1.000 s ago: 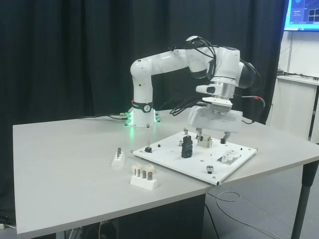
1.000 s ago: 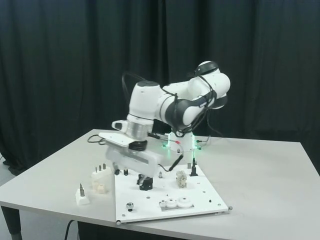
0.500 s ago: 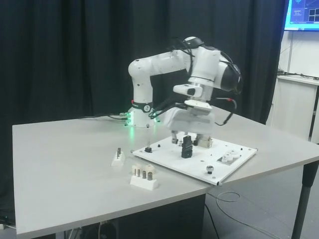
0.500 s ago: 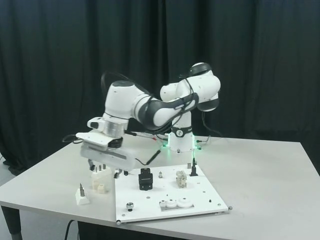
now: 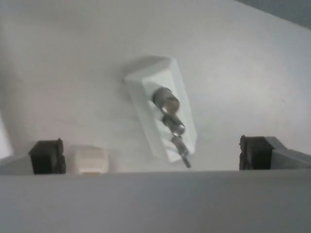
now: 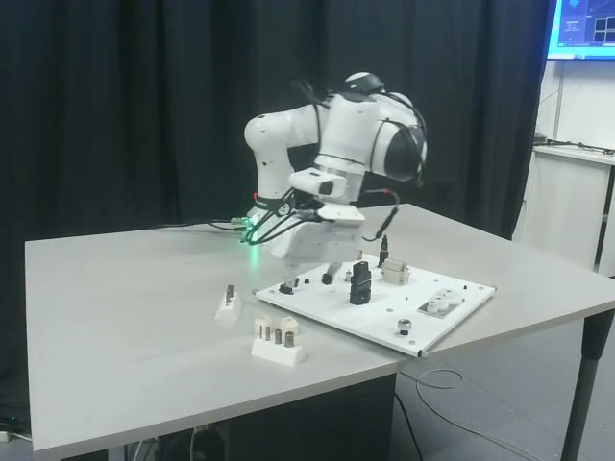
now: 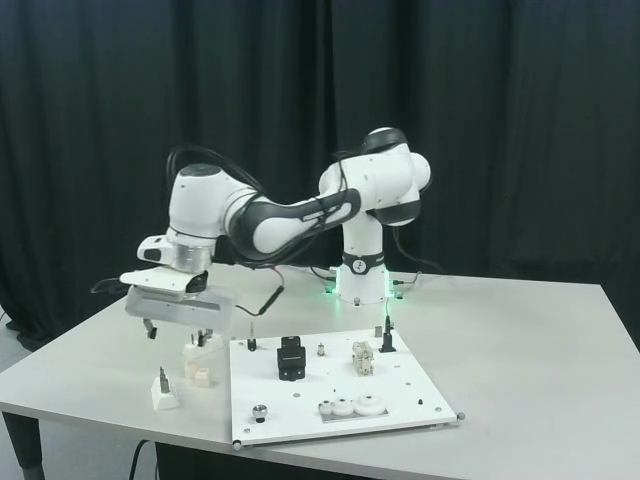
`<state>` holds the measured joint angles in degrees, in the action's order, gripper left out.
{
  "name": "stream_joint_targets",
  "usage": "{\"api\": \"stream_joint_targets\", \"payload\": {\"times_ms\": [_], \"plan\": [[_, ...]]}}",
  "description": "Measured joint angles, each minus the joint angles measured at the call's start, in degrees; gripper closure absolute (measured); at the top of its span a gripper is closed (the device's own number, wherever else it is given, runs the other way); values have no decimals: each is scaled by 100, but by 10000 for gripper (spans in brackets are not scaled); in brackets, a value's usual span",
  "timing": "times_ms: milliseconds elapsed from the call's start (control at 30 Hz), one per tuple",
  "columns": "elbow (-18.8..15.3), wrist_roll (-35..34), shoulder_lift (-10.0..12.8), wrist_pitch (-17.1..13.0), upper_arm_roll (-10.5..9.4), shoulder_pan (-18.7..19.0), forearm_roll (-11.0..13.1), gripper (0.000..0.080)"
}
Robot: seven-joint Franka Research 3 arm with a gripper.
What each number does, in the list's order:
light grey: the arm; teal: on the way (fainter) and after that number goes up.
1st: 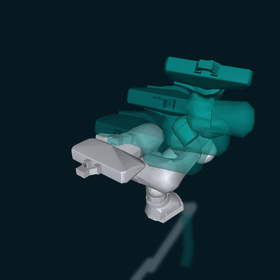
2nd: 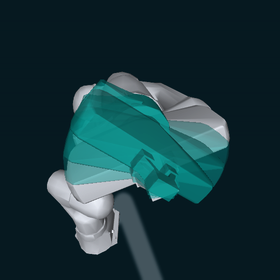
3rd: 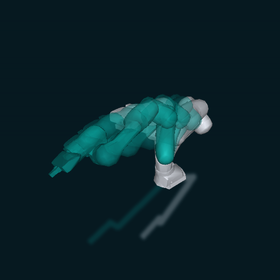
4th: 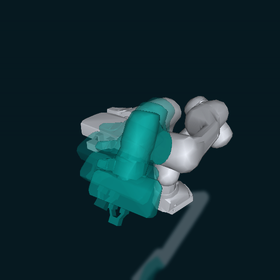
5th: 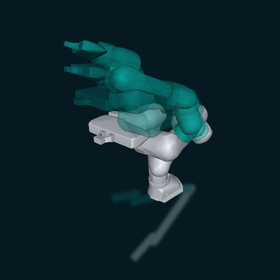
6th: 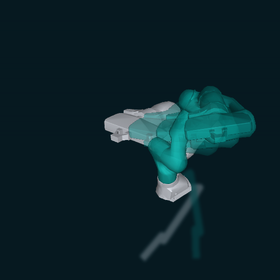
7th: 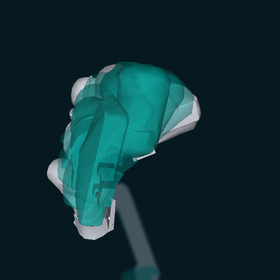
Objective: Pick round peg 1.
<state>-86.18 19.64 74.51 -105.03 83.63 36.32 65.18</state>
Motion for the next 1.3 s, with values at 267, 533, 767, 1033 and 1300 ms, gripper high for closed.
{"api": "stream_joint_targets", "payload": {"times_ms": [267, 533, 767, 1033, 1300], "plan": [[-53, 558, 16, 180, -66, -311, 350, 3], [-104, 1384, 18, 331, -239, -557, 574, 3], [-160, 1817, 18, 349, -403, -712, 653, 3], [-194, 1999, 18, 348, -509, -841, 726, 3], [-189, 2149, 18, 318, -599, -957, 801, 3]]}}
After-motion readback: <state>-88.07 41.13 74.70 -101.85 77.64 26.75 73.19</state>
